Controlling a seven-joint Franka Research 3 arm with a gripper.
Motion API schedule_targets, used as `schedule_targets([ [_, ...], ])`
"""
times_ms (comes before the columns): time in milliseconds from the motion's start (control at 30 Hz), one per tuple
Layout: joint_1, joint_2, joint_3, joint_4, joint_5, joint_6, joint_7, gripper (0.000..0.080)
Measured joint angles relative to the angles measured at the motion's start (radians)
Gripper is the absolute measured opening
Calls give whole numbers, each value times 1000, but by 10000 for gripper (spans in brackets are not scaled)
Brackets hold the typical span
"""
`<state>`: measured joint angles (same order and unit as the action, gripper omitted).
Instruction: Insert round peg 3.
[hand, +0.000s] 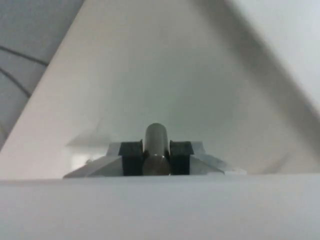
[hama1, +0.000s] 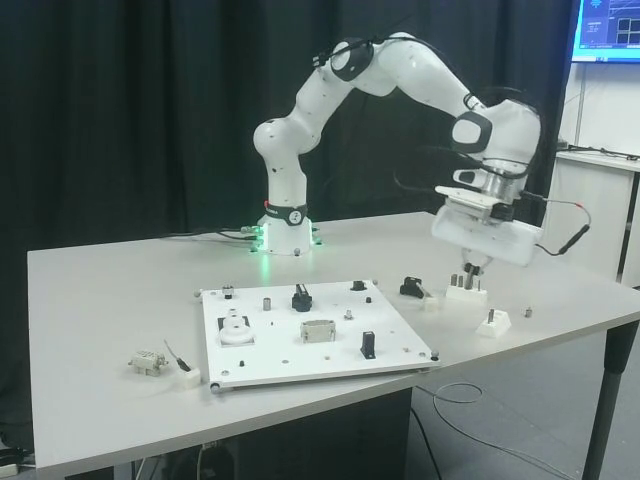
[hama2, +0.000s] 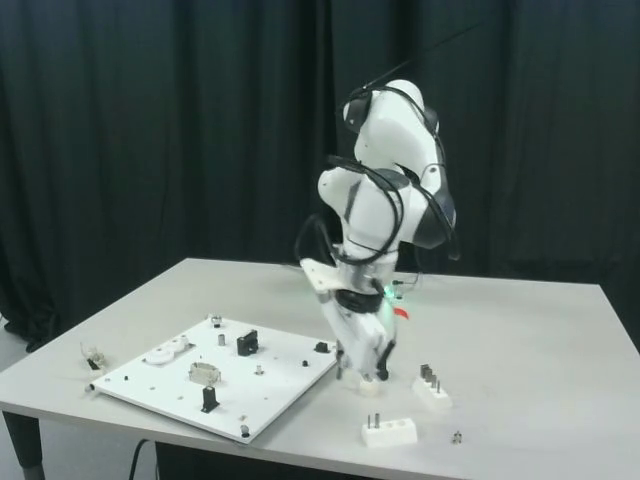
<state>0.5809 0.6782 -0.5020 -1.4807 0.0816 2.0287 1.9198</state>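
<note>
White arm bent low over the far right of the grey table, its end effector poised directly above a small white peg holder. Seen from the wrist, the two black fingers are closed tight on a grey round peg, which stands between them with its rounded end showing. From where one stands in the room, it is hard to say whether the peg has fully left the holder or is just clear of it; the end effector sits very near the block's top. A second white holder with short pins rests nearer the table edge, and another small block lies just beside. The white assembly board, carrying black fittings and several sockets, lies well apart from the arm's end, toward the table's middle, and no part of the arm is over it. By the look of things the pickup is done or nearly so, while the greater part of the job remains: carrying the peg across to the board, lining it up over its hole, and pushing it home. A small grey connector lies loose off the board's far side.
</note>
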Motion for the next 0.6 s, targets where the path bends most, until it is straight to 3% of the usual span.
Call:
schedule_targets([
  [333,-105,-74,32,-10,-117,-82,-78,110],
  [600,-253,-139,121,-40,-205,-97,-159,110],
])
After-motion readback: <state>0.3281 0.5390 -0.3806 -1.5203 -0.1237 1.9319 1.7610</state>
